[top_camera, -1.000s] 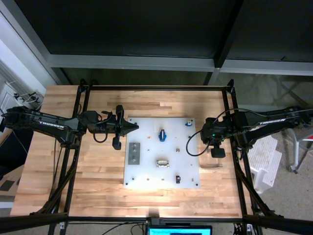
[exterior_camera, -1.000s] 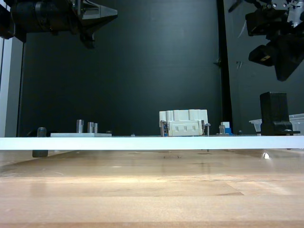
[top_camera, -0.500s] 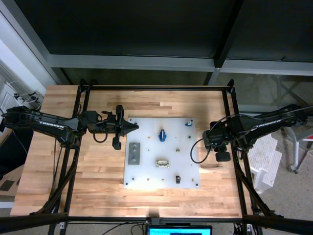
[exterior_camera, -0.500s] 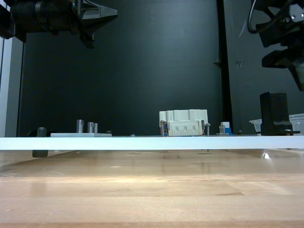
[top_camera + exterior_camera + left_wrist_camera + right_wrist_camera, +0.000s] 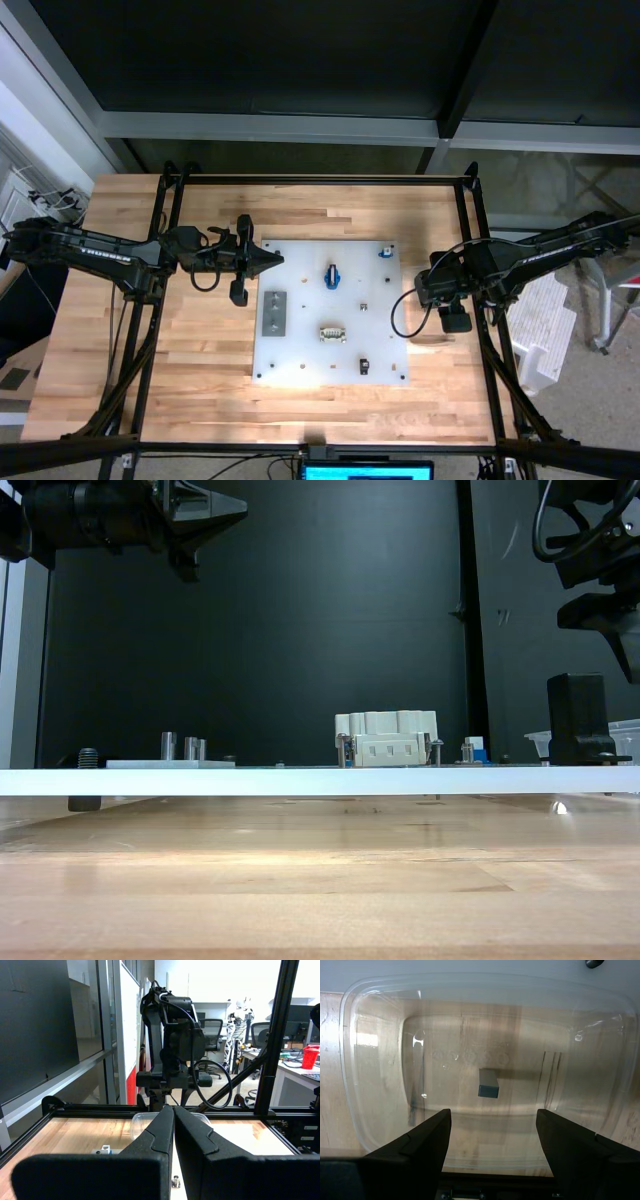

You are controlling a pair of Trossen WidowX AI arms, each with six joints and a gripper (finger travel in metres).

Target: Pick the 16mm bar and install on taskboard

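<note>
Left arm [image 5: 90, 250] extends level from the left edge, its links stretched in a nearly straight line inward. The left gripper [image 5: 275, 258] sits high and horizontal at its end, pointing across toward the opposite arm; its two fingers [image 5: 155, 1135] are pressed flat together along their whole length, with nothing between them. Right arm [image 5: 540, 250] reaches in from the right edge, elbow raised, cable looping beneath the wrist. The right gripper [image 5: 457, 322] is turned to point straight down and hangs at about the same height as the left one [image 5: 240, 510]. Its fingers [image 5: 427, 1135] stand wide apart, gripping nothing.
</note>
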